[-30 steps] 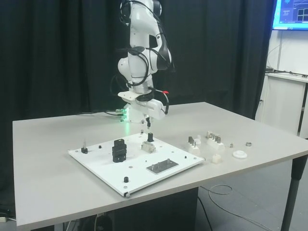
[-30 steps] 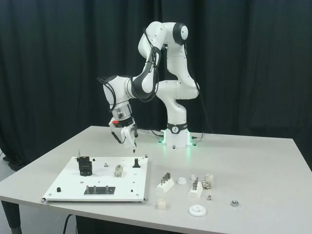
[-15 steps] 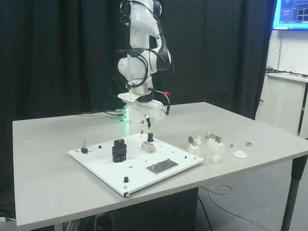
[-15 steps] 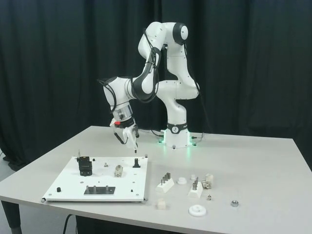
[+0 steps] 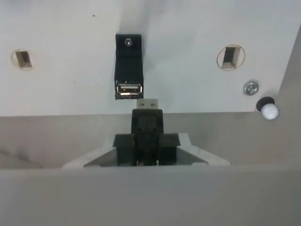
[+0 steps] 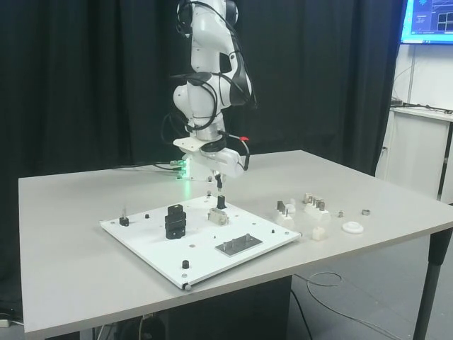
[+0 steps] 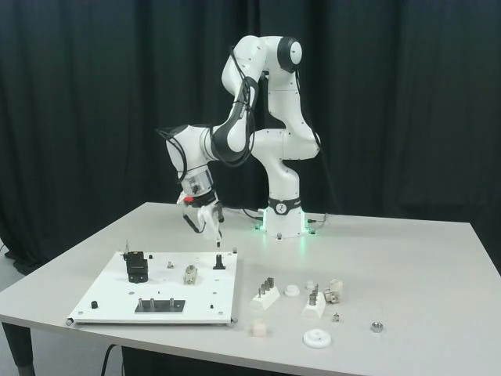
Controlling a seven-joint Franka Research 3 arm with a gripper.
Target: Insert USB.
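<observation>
My gripper [image 5: 147, 151] is shut on a black USB plug [image 5: 147, 120] whose metal tip points down toward the board. A black USB socket [image 5: 128, 66] stands on the white board [image 5: 188, 28], its metal opening facing up, slightly offset from the plug's tip. In the first room view the gripper [image 6: 220, 185] hangs a short way above the socket [image 6: 221, 202] at the board's far edge. The second room view has the gripper [image 7: 216, 235] over the socket [image 7: 219, 262] as well.
The white board [image 6: 141, 237] also carries a black block [image 6: 175, 221], a small metal connector [image 6: 216, 216], a grey plate with pegs [image 6: 238, 244] and small black pegs. Loose white and metal parts [image 6: 311, 212] lie on the grey table to the board's side.
The gripper with the plug has shifted slightly sideways toward the spot above the socket, staying at about the same height.
</observation>
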